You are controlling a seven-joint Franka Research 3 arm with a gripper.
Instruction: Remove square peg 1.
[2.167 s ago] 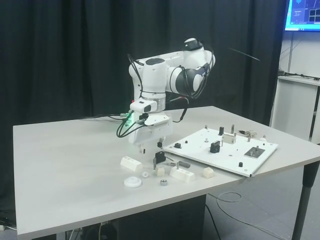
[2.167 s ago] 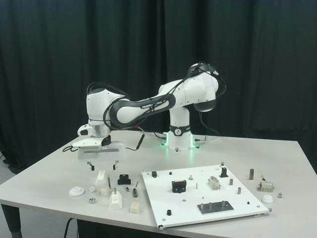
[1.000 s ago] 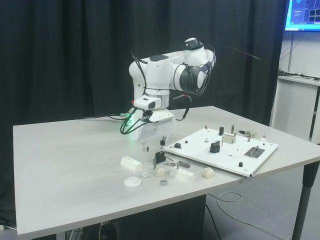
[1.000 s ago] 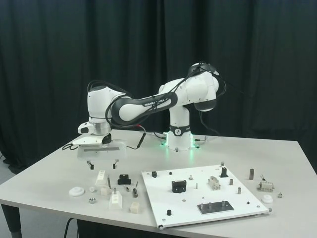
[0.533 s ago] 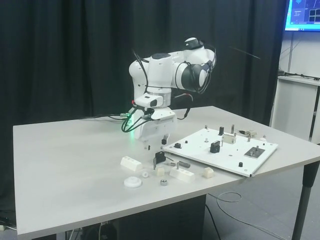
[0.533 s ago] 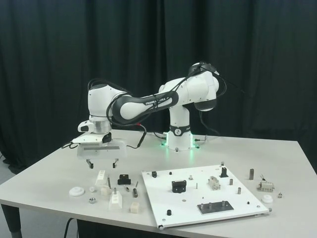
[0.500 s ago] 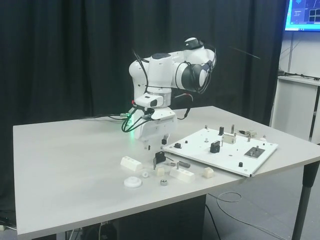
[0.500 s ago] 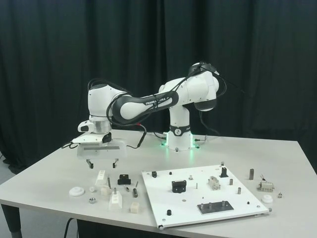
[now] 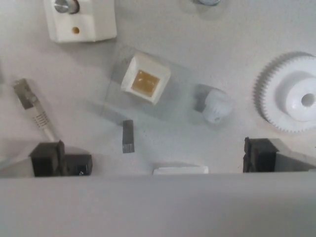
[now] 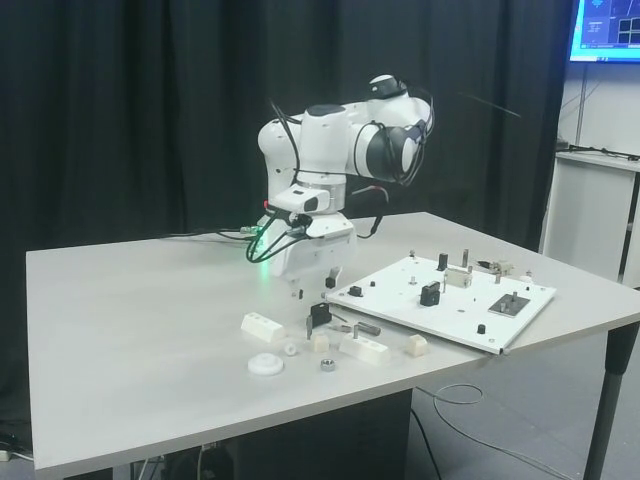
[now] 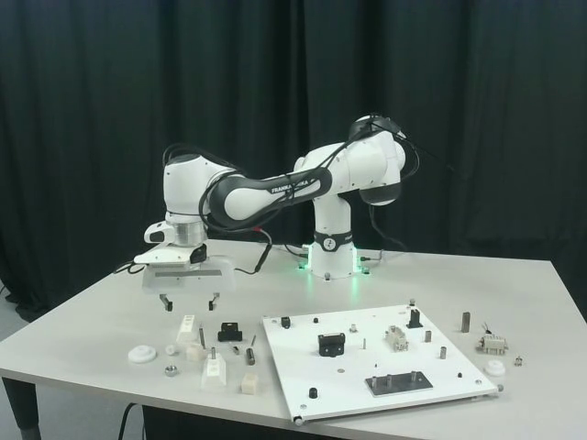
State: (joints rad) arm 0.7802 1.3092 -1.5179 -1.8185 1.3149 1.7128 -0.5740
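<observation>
A small grey square peg lies flat on the table among loose parts. My gripper hangs open above it, one black fingertip on each side, and nothing is held. The room views show the gripper a short way above the table, beside the white board. The peg is too small to pick out for sure in the room views.
Around the peg lie a white cube, a small white knob, a white gear, a white block with a pin, another white block and a black bracket. Pegs and fixtures stand on the board.
The hand has risen a little from the loose parts and drifted slightly toward the arm's base. Its fingers stay open and the parts on the table have not moved.
</observation>
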